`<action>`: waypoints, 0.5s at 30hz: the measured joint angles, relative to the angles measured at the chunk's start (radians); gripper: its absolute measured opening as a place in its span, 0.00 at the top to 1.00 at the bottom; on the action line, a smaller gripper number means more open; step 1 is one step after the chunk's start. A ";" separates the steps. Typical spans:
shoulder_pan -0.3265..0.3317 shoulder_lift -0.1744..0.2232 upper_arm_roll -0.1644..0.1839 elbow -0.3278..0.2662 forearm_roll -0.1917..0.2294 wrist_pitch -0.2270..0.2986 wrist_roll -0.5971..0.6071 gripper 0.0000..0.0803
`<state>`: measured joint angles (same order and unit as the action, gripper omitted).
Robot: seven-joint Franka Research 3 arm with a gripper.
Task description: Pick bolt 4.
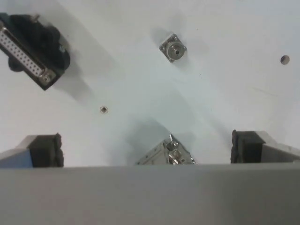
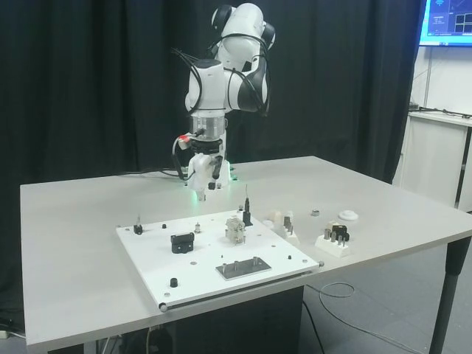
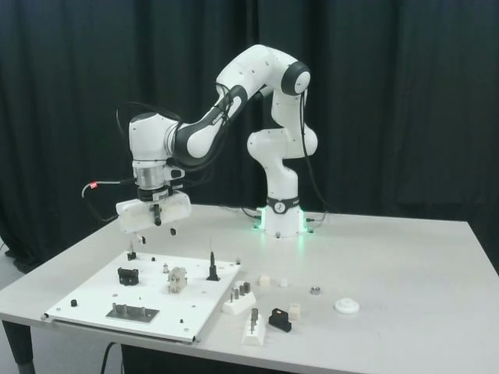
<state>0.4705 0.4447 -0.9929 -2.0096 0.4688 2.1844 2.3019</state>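
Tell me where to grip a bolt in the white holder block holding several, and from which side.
Grip the bolt by its exposed upper end, coming straight down from above. It stands upright in the white holder block, lower part sunk in, with other bolts close beside.

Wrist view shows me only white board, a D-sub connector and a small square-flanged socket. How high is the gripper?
Observer: The gripper hangs well above the white board, touching nothing.
Operator: Any bolts under it?
Observer: None that I can see. Dark upright bolts stand in two white holders on the grey table, beside the board. I cannot tell which is bolt 4.
Operator: Anything tall on the way there?
Observer: A black post stands upright near the board's edge closest to those holders.
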 joint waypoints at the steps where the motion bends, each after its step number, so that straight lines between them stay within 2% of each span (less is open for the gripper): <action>1: 0.000 -0.001 0.000 0.000 0.000 0.000 0.000 0.00; 15: 0.000 -0.008 -0.002 0.000 -0.001 0.000 0.013 0.00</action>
<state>0.4709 0.4366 -0.9951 -2.0097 0.4675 2.1844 2.3145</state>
